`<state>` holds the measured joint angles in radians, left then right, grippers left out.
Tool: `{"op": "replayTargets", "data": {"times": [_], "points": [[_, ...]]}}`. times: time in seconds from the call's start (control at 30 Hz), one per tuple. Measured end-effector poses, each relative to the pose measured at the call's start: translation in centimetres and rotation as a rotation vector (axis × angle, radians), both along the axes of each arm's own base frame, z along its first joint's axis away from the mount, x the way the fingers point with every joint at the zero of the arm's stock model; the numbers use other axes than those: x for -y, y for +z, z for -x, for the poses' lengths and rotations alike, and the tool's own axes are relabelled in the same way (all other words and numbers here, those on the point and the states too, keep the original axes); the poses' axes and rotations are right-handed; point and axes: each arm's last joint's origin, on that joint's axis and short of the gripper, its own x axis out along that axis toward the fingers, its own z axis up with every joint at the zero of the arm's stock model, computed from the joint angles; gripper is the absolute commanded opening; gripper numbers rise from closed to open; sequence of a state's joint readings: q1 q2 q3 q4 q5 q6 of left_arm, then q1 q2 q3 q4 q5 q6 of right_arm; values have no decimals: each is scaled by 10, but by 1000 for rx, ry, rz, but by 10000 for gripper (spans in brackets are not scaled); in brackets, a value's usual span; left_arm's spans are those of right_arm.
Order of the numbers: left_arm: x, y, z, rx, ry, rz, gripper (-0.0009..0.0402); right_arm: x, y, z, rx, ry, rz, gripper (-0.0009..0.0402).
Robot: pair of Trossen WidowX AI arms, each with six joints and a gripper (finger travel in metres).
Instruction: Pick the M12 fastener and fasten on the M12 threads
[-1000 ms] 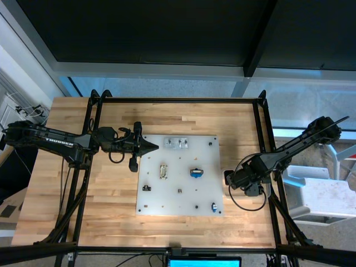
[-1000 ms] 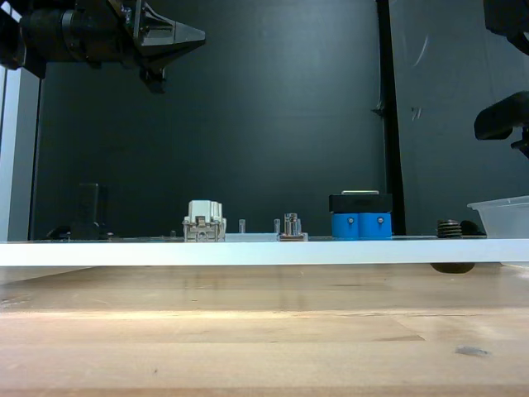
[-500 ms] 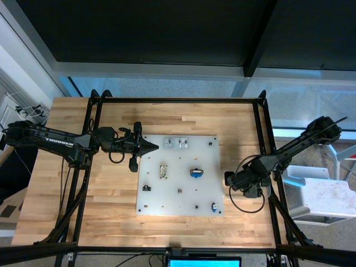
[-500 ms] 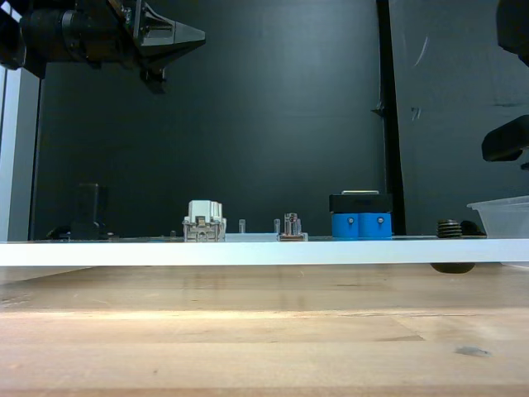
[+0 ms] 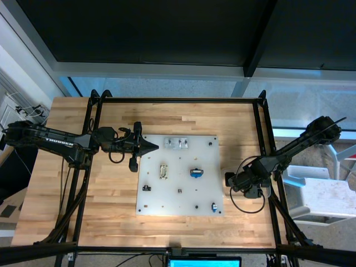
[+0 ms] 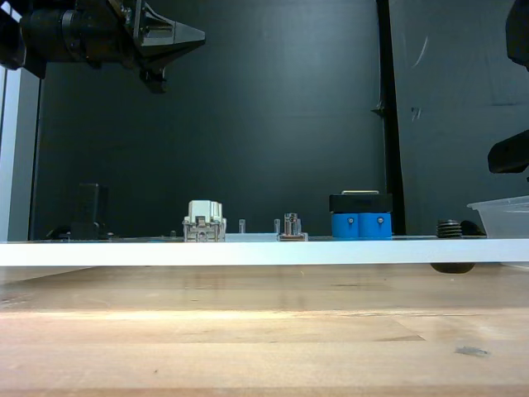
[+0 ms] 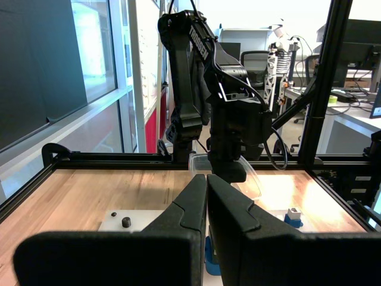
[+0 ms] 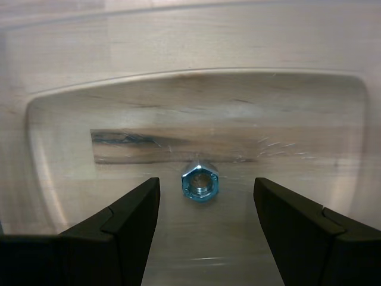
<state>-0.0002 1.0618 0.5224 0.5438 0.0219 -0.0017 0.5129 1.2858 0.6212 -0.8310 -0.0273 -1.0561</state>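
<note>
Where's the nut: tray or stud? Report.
Nut lies in the tray, framed by the open right gripper; stud bare. Left gripper hangs shut over board's left edge.

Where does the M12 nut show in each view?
High: hidden beneath the right gripper, right of the white board.
Low: unseen; clear tray at right edge.
Left wrist: unseen; tray beyond shut left gripper, above board's left.
Right wrist: nut in tray, between open fingers.
Shared: the tray.

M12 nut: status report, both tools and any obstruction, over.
Right tool open, poised over nut lying flat in clear tray. Left tool shut, parked high at left. Stud bare. Nothing blocking the nut.
</note>
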Motion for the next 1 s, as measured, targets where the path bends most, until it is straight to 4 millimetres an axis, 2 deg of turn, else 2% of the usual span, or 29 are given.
{"op": "replayTargets", "data": {"times": [0.8,1.0], "points": [[0,0,0,1,0,0,0,0,-13,2,-17,4,9,218],[0,0,0,1,0,0,0,0,-14,1,-12,4,6,185]]}}
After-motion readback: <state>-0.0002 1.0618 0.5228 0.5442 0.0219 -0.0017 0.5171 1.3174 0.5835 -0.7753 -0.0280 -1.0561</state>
